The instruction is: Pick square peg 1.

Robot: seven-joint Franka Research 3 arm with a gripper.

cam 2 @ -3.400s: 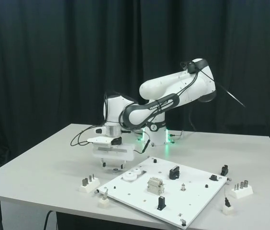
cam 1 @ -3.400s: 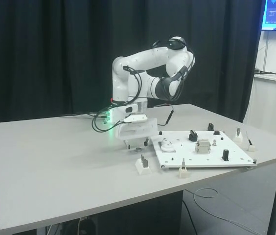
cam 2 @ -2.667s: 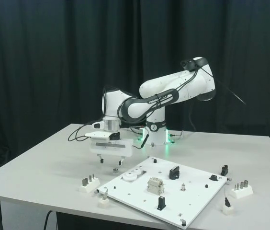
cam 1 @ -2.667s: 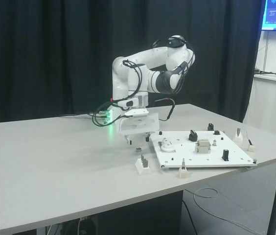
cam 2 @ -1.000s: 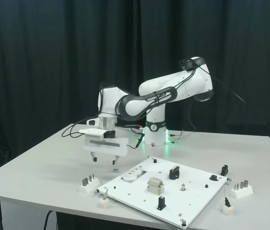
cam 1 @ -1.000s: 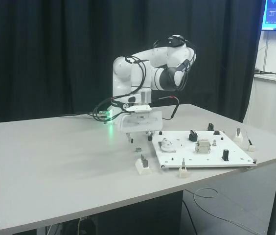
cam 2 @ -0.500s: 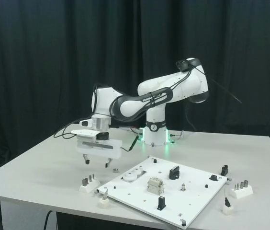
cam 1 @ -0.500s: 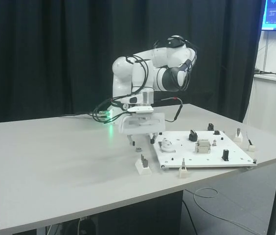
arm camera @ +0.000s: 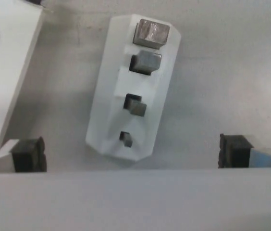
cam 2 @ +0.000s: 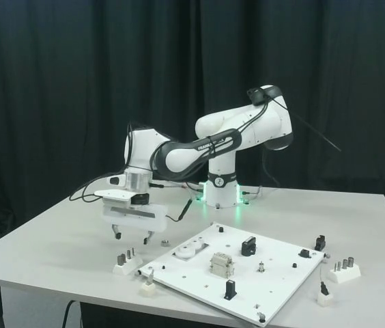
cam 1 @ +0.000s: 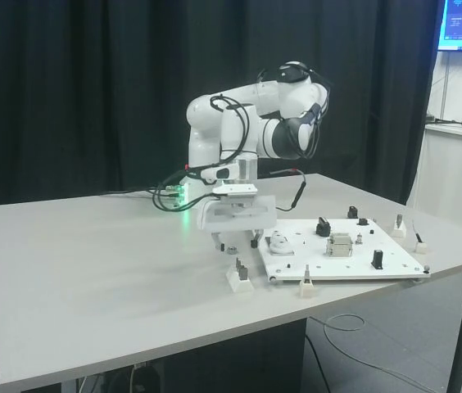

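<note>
White robot arm's jaws [arm camera: 130, 155] hang spread wide, empty, above a white faceted plastic holder [arm camera: 107, 120] on the matte grey bench [cam 1: 92, 254]. Square peg 1 [arm camera: 151, 33], blocky dull metal, stands at the holder's end.

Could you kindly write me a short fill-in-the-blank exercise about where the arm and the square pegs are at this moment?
1. The white peg holder carries ____ square grey pegs standing in a row.
2. The two-fingered gripper hangs ____ the holder without touching it.
3. The gripper's black fingertips stand wide ____.
4. The holder rests on the grey table beside the ____ assembly board.

Missing words: four; above; open; white
</note>
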